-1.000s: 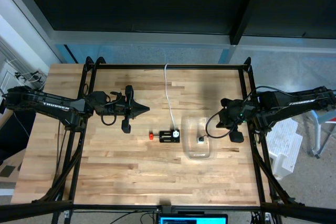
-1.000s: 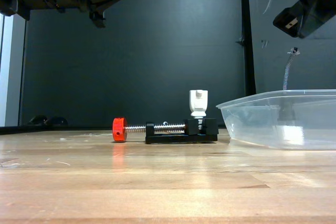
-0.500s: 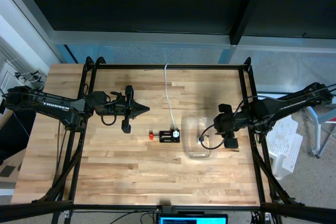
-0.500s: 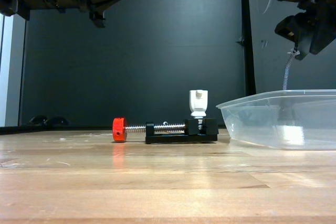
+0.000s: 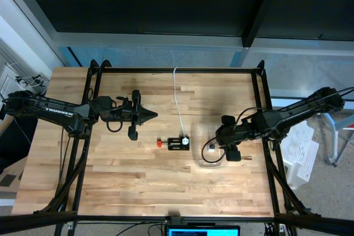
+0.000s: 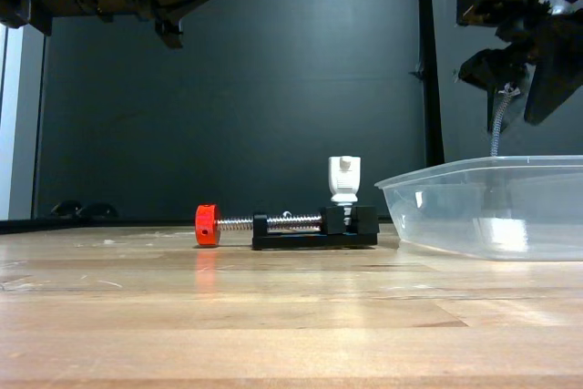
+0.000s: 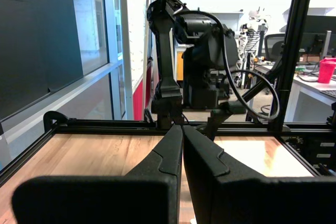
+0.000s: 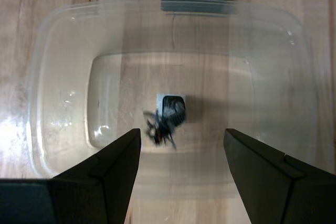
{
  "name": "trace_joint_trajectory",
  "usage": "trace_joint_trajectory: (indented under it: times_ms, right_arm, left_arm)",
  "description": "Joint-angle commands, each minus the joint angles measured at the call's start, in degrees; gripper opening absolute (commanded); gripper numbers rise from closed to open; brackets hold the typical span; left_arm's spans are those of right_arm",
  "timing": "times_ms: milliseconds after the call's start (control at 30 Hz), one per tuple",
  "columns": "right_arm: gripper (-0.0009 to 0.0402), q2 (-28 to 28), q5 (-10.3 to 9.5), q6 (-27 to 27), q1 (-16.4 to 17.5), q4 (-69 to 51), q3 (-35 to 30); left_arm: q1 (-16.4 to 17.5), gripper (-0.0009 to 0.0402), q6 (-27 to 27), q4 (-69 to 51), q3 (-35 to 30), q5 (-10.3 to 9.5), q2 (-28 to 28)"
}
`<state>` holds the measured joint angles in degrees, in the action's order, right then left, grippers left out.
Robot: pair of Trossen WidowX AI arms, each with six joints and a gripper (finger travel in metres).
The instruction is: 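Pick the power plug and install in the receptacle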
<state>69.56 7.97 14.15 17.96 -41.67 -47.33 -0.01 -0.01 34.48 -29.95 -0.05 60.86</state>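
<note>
The power plug [image 8: 171, 112], tiny and black with a thin wire tail, lies on the floor of a clear plastic tray [image 8: 52, 40] beside a small white square piece. My right gripper [image 8: 181, 135] hangs open straight above it, well clear of the tray [image 5: 202, 162], with nothing between its fingers. The receptacle [image 5: 185, 141], a white socket [image 6: 343, 177], stands upright in a black clamp block [image 5: 176, 143] with a red knob [image 6: 208, 225], left of the tray. My left gripper [image 5: 154, 115] is shut and empty, held high to the left of the clamp.
A white cable [image 5: 177, 95] runs from the receptacle toward the table's far edge. A black frame rail [image 5: 177, 70] borders the wooden table. The tray's near wall [image 6: 455, 216] stands just right of the clamp.
The right arm has swung left and come lower, bringing its gripper over the middle of the tray. The left arm, the clamp and the plug have not moved.
</note>
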Motion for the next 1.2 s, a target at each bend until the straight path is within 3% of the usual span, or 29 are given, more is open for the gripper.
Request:
trace_joint_trajectory:
  times_ms: [33, 200, 467, 1200]
  right_arm:
    - [0.022, 2.0, 0.39, 0.4, 0.1, 1.7, 0.0]
    - [0.022, 4.3, 1.42, 0.3, 0.1, 3.0, 0.0]
    - [0.022, 6.8, 1.49, 0.3, 0.4, 4.8, 0.0]
    - [0.021, 7.1, 3.58, 1.9, 2.1, 10.2, 3.8]
  left_arm:
    - [0.0, 0.0, 0.0, 0.0, 0.0, 0.02, 0.0]
    - [0.0, 0.0, 0.0, 0.0, 0.0, 0.02, 0.0]
    - [0.0, 0.0, 0.0, 0.0, 0.0, 0.02, 0.0]
    - [0.0, 0.0, 0.0, 0.0, 0.0, 0.02, 0.0]
